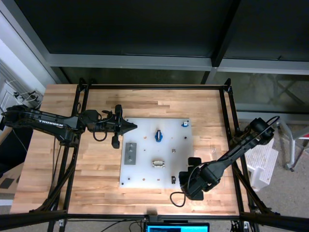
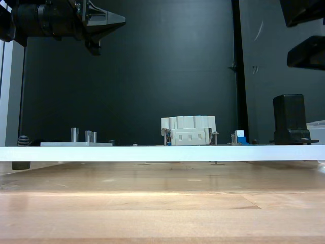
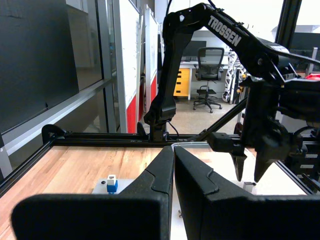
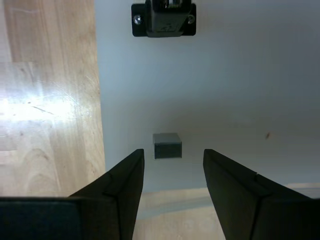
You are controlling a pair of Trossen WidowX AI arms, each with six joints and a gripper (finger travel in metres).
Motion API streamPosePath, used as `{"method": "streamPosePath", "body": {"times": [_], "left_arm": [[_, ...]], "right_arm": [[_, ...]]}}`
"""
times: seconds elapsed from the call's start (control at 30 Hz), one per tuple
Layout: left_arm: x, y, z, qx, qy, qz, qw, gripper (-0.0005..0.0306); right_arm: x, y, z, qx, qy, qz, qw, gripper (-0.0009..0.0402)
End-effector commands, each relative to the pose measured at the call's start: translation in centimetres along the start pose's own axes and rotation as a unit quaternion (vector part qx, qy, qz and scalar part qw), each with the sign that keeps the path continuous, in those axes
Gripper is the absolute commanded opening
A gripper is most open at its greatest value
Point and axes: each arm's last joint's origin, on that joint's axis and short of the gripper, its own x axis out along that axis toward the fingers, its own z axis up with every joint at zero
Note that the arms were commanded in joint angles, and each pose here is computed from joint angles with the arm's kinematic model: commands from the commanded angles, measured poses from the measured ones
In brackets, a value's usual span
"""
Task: Pick the 16mm bar and install on taskboard
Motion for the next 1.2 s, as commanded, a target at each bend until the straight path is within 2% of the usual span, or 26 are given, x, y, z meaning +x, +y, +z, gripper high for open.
{"method": "streamPosePath", "body": {"times": [0.03, 0.2, 0.43, 0.6, 0.7, 0.83, 0.97, 1.1, 1.2], "left_arm": [[0.0, 0.0, 0.0, 0.000, 0.000, 0.000, 1.000, 0.0000], [0.0, 0.0, 0.0, 0.000, 0.000, 0.000, 1.000, 0.0000], [0.0, 0.0, 0.0, 0.000, 0.000, 0.000, 1.000, 0.0000], [0.0, 0.0, 0.0, 0.000, 0.000, 0.000, 1.000, 0.0000], [0.0, 0.0, 0.0, 0.000, 0.000, 0.000, 1.000, 0.0000], [0.0, 0.0, 0.0, 0.000, 0.000, 0.000, 1.000, 0.0000], [0.0, 0.0, 0.0, 0.000, 0.000, 0.000, 1.000, 0.0000], [0.0, 0.0, 0.0, 0.000, 0.000, 0.000, 1.000, 0.0000], [0.0, 0.0, 0.0, 0.000, 0.000, 0.000, 1.000, 0.0000]], "right_arm": [[-0.8, -0.2, -0.1, 0.000, -0.005, 0.009, 1.000, 0.0182], [-1.5, -0.4, -0.2, 0.001, -0.010, 0.013, 1.000, 0.0188], [-1.6, -0.5, -0.3, -0.002, -0.008, 0.010, 1.000, 0.0188], [-2.8, -0.9, -0.3, -0.007, -0.031, 0.017, 0.999, 0.0188], [-3.9, -1.7, 0.1, -0.010, -0.057, 0.023, 0.998, 0.0188], [-5.5, -3.4, 0.5, -0.016, -0.094, 0.016, 0.995, 0.0182], [-7.0, -5.2, 0.9, -0.017, -0.119, 0.018, 0.993, 0.0162], [-8.2, -7.3, 1.2, -0.008, -0.154, -0.005, 0.988, 0.0135], [-8.6, -8.6, 0.9, -0.006, -0.181, -0.006, 0.983, 0.0115]]}}
